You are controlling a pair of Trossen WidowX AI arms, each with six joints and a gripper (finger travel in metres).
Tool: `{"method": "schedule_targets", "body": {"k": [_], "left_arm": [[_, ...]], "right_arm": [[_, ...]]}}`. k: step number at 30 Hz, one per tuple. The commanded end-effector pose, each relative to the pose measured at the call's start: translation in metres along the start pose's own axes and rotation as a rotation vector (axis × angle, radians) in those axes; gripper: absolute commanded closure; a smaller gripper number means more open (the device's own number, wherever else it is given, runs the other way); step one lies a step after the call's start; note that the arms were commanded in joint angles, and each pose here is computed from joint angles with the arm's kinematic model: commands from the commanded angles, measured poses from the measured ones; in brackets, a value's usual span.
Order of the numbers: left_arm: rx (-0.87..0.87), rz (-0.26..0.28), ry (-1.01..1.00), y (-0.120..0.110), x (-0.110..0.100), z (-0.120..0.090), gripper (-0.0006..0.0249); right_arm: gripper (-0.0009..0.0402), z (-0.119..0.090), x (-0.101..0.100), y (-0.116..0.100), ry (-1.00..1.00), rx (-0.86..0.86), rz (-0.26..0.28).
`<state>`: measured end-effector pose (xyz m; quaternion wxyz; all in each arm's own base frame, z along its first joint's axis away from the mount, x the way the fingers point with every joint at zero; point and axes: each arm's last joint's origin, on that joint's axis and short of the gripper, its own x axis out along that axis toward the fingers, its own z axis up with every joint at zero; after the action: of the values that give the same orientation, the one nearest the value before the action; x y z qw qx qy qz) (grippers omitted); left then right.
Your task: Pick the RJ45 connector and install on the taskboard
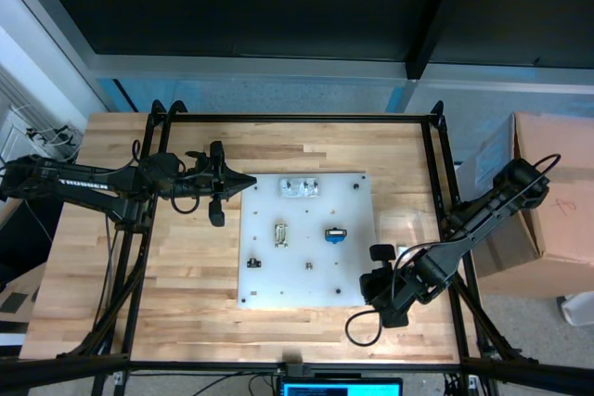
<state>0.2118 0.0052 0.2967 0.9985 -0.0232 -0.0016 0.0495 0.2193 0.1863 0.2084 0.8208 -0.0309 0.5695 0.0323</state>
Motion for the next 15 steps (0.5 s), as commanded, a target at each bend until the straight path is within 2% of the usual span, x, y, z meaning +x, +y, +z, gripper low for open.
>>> {"method": "schedule_targets", "body": {"k": [1,6,15], "left_arm": [[0.000,0.000,-0.001,0.0001,0.0000,0.0002,0.0243],[0.000,0.000,-0.001,0.0001,0.0000,0.0002,0.0243],[0.000,0.000,-0.001,0.0001,0.0000,0.0002,0.0243]], "right_arm": [[0.0393,-0.0051,0.0068,-0.0015,0.024,0.005,-0.007],[0.0393,-0.0093,0.0118,-0.0030,0.033,0.011,-0.008],[0.0393,-0.0066,0.0089,-0.0021,0.021,0.012,-0.001]]}}
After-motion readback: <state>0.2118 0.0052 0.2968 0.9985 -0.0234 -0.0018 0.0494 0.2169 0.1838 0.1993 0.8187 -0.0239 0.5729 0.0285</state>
